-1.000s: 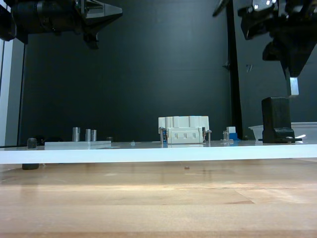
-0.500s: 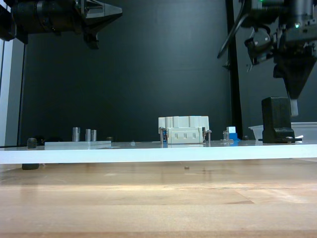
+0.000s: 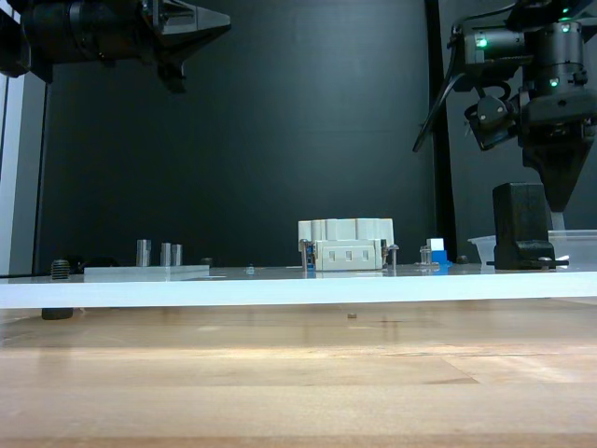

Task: Pick the 16mm bar from the taskboard and place it in the container

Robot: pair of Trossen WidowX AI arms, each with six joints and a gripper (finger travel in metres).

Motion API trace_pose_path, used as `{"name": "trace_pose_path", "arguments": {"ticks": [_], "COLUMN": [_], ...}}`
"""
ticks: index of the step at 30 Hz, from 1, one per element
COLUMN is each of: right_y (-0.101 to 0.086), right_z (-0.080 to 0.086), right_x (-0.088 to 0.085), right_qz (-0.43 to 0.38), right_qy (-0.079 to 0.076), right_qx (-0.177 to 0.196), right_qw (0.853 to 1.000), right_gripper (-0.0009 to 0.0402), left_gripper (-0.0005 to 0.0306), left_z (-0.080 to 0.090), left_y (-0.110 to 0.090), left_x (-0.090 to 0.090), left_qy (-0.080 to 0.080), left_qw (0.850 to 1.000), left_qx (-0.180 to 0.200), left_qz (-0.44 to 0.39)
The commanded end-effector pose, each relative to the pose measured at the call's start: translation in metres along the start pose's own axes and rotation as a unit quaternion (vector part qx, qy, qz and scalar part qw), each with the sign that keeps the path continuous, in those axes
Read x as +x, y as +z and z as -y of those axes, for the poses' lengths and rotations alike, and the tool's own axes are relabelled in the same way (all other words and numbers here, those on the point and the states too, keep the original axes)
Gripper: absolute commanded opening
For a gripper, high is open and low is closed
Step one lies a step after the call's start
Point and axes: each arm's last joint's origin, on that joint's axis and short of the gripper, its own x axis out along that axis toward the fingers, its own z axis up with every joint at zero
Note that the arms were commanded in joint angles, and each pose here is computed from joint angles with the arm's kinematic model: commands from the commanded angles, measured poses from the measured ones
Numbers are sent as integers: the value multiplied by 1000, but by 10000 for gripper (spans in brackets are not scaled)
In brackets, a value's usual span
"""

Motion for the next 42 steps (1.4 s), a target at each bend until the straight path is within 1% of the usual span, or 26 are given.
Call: {"name": "trace_pose_path", "arguments": {"ticks": [1, 14, 17, 30, 42], "right_y": [0, 0, 0, 0, 0], "right_z": [0, 0, 0, 0, 0], "right_x": [0, 0, 0, 0, 0], "right_qz": [0, 0, 0, 1, 0], "right_qy": [0, 0, -1, -1, -1], "right_qx": [1, 0, 0, 1, 5], "right_qw": [1000, 1000, 1000, 1000, 1000], "right_gripper": [32, 32, 40, 139, 217], "left_gripper": [0, 0, 0, 0, 0], "left_z": [0, 0, 0, 0, 0], "left_y": [0, 0, 0, 0, 0], "left_x": [0, 0, 0, 0, 0], "left_qy": [0, 0, 0, 0, 0], "left_qw": [1000, 1000, 1000, 1000, 1000], "left_qx": [0, 0, 0, 0, 0], "left_qz": [0, 0, 0, 0, 0]}}
